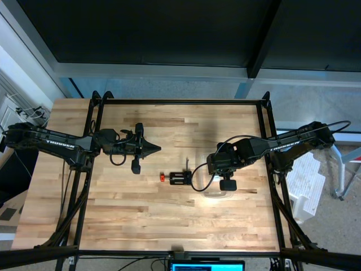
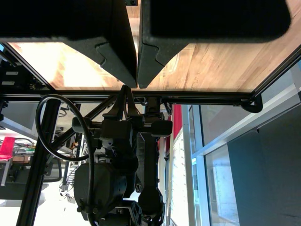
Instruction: Pick the USB-C connector and install on taskboard
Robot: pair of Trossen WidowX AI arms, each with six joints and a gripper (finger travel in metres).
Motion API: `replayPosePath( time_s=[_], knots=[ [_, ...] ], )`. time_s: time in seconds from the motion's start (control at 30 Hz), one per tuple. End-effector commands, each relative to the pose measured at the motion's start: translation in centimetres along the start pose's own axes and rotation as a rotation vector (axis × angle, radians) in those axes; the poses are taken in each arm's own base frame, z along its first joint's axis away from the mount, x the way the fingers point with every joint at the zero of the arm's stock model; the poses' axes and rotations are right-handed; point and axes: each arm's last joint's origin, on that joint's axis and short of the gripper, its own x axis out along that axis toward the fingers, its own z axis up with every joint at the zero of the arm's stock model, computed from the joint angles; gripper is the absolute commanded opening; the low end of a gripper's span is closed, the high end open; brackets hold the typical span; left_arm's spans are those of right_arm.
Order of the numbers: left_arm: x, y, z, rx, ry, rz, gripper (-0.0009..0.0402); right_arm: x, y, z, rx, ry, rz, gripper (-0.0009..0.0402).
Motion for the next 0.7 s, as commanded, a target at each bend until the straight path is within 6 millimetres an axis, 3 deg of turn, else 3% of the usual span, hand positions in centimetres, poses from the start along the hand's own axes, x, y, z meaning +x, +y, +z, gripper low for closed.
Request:
replayPosePath(
  time_s=[0.03,0.23,0.7],
  knots=[
    [0.0,0.0,0.0,0.0,0.0,0.0,0.0,0.0,0.0,0.0,0.001,0.0,0.001,0.0],
    [0.0,0.0,0.0,0.0,0.0,0.0,0.0,-0.1,0.1,0.8,0.008,-0.011,0.002,0.0],
    [0.0,0.0,0.0,0.0,0.0,0.0,0.0,1.0,-0.1,6.1,0.024,-0.007,-0.008,0.0]
  ],
)
